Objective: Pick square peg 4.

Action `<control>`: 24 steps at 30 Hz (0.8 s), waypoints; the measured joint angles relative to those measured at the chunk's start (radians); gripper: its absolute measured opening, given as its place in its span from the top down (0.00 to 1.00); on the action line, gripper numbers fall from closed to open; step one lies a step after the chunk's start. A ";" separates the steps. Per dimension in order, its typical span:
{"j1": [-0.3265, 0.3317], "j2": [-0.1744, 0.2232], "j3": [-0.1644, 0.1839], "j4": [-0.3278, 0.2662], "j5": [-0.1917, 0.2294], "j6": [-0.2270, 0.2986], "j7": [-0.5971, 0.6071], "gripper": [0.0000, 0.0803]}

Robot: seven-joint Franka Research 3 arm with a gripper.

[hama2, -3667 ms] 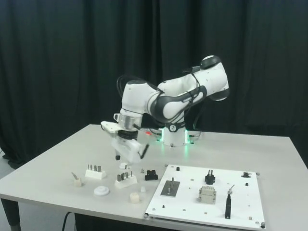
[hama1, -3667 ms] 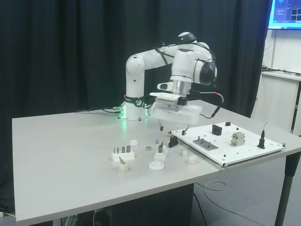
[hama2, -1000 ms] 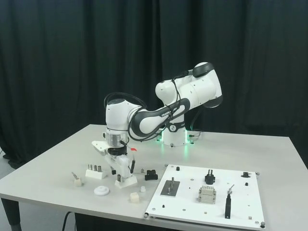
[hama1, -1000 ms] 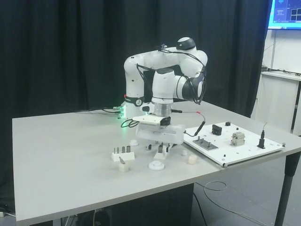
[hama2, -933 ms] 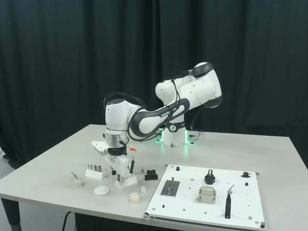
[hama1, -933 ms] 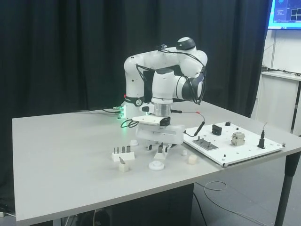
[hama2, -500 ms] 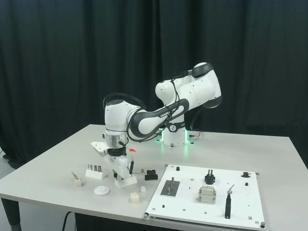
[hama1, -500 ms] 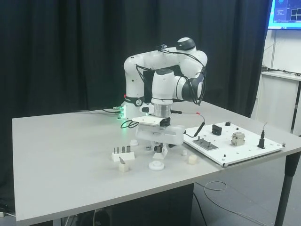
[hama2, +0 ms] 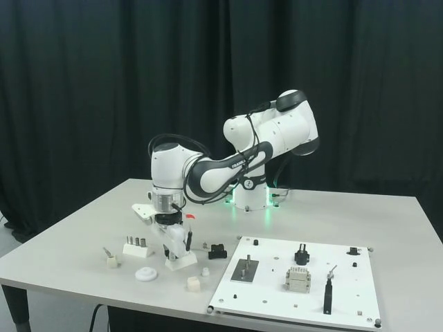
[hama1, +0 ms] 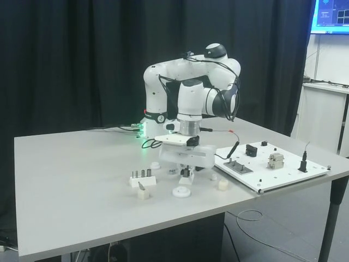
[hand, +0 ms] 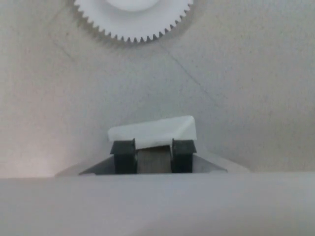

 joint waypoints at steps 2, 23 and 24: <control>0.000 0.000 -0.003 0.001 0.000 0.000 0.016 0.81; 0.012 -0.003 -0.104 0.001 -0.007 -0.085 0.039 0.81; 0.013 -0.003 -0.108 0.001 -0.008 -0.088 0.039 0.81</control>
